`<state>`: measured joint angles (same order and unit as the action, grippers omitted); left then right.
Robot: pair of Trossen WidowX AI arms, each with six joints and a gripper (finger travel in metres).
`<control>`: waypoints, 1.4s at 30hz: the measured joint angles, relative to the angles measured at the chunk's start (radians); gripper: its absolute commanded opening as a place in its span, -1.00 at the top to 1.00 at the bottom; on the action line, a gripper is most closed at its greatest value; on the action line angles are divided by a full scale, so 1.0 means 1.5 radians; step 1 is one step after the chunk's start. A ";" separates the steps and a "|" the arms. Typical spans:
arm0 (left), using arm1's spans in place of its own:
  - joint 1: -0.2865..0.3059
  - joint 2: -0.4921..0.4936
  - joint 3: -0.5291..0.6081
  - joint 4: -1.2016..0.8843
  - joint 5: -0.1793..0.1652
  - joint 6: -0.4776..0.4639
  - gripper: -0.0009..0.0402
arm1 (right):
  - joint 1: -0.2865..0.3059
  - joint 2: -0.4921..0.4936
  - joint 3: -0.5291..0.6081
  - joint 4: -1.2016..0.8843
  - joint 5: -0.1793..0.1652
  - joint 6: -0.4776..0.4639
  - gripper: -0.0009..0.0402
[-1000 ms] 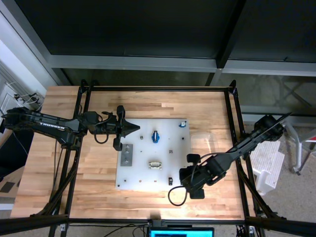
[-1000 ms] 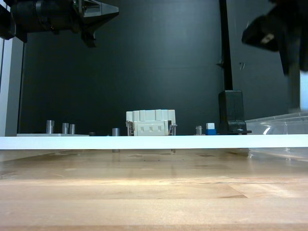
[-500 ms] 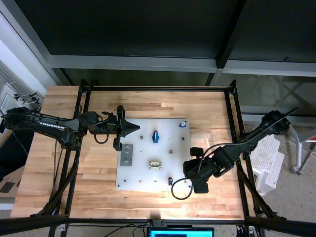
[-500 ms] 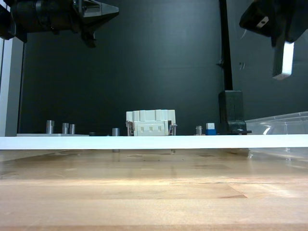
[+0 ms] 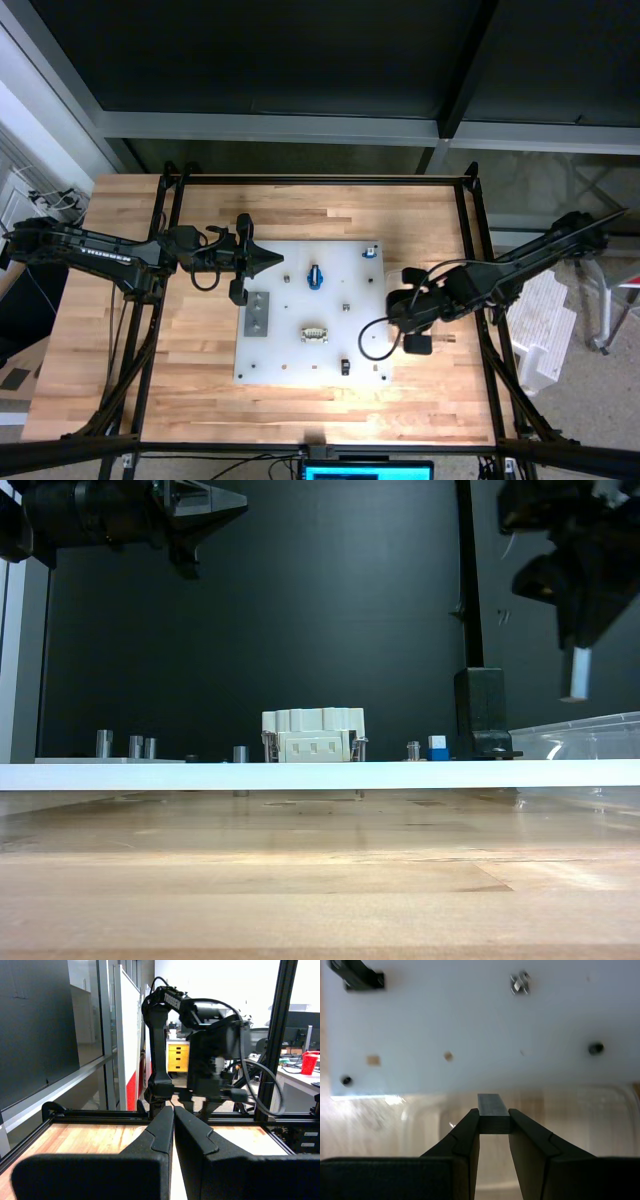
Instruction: Remove the 16mm bar from the taskboard and place in the container
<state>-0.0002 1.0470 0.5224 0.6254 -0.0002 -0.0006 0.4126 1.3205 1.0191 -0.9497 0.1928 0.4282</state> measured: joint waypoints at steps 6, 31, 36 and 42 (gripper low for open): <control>0.000 0.000 0.000 0.000 0.000 0.000 0.96 | -0.010 -0.070 -0.082 0.001 -0.001 0.005 0.87; 0.000 0.000 0.000 0.000 0.000 0.000 0.96 | -0.013 -0.104 -0.181 0.009 0.017 0.042 0.01; 0.000 0.000 0.000 0.000 0.000 0.000 0.96 | -0.023 -0.121 -0.181 0.056 0.019 0.030 0.06; 0.000 0.000 0.000 0.000 0.000 0.000 0.96 | -0.078 -0.170 -0.180 0.135 0.035 -0.028 0.18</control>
<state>-0.0002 1.0470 0.5228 0.6254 -0.0006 -0.0006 0.2951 1.0653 0.7498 -0.7467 0.2447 0.3855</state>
